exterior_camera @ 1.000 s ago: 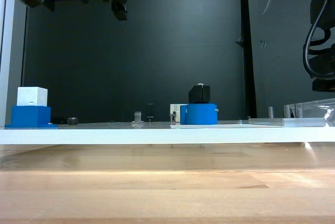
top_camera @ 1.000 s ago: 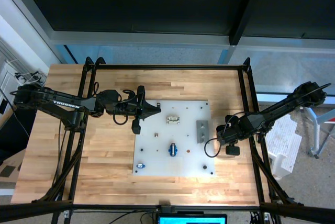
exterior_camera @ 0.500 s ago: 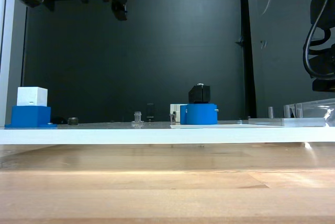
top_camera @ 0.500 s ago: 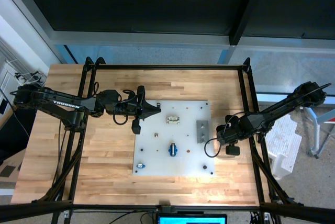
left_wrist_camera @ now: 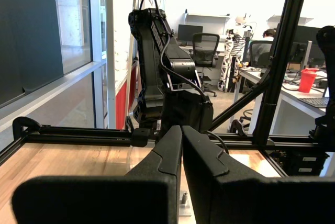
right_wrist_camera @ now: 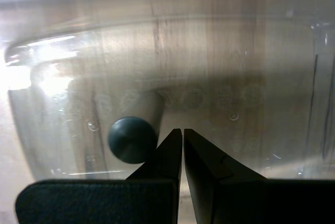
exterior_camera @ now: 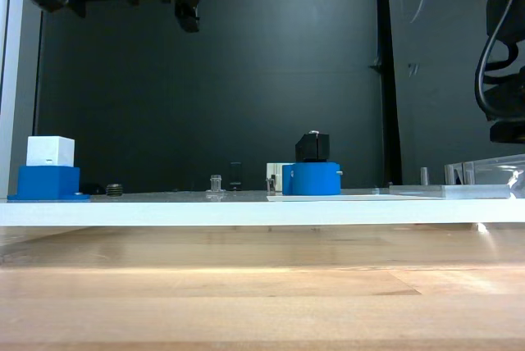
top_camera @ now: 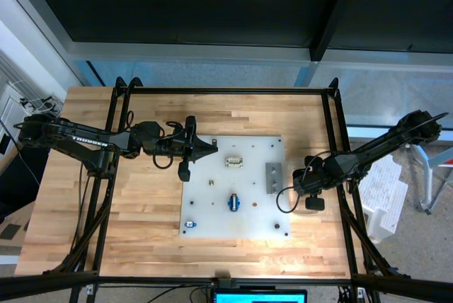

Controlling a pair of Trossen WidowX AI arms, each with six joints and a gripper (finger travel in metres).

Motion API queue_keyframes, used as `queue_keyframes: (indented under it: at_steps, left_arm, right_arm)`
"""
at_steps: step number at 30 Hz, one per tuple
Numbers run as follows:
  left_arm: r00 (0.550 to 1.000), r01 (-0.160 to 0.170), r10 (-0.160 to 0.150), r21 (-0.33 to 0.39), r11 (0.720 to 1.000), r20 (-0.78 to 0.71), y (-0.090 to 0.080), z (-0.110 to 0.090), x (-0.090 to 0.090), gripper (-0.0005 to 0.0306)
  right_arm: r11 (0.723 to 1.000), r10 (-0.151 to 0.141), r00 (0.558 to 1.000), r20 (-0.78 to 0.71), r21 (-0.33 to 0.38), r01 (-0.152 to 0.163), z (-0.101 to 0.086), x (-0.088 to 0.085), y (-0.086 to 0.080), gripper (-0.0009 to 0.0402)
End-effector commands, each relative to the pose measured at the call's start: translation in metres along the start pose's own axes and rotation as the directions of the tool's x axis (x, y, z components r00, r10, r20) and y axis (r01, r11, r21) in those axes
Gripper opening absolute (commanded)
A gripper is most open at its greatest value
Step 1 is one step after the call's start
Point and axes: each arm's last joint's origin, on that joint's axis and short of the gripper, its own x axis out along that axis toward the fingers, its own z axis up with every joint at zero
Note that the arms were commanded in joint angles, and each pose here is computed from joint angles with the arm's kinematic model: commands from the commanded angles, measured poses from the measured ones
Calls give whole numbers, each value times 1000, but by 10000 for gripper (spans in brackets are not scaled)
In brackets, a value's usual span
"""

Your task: Pick the 16mm cylinder and install on the taskboard

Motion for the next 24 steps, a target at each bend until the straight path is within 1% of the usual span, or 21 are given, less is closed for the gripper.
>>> queue_keyframes:
  at_steps: [1,5,9,16,20,24]
  left_arm:
    - [1000,0,0,0,1000,0,0,0,0,0]
    - [1000,0,0,0,1000,0,0,0,0,0]
    - [1000,0,0,0,1000,0,0,0,0,0]
    - [1000,0,0,0,1000,0,0,0,0,0]
    - [1000,0,0,0,1000,0,0,0,0,0]
    - [1000,0,0,0,1000,0,0,0,0,0]
  right_arm:
    - [1000,5,1000,12,2,-5,0,-4,0,4]
    - [1000,6,1000,15,5,-6,0,-10,-1,4]
    - [1000,-6,1000,-6,11,6,-1,-17,-2,4]
    - [1000,-14,1000,-23,23,15,1,-31,-2,4]
    - [1000,-18,999,-30,18,18,3,-43,-1,4]
    - [1000,-19,999,-36,-5,19,5,-56,3,4]
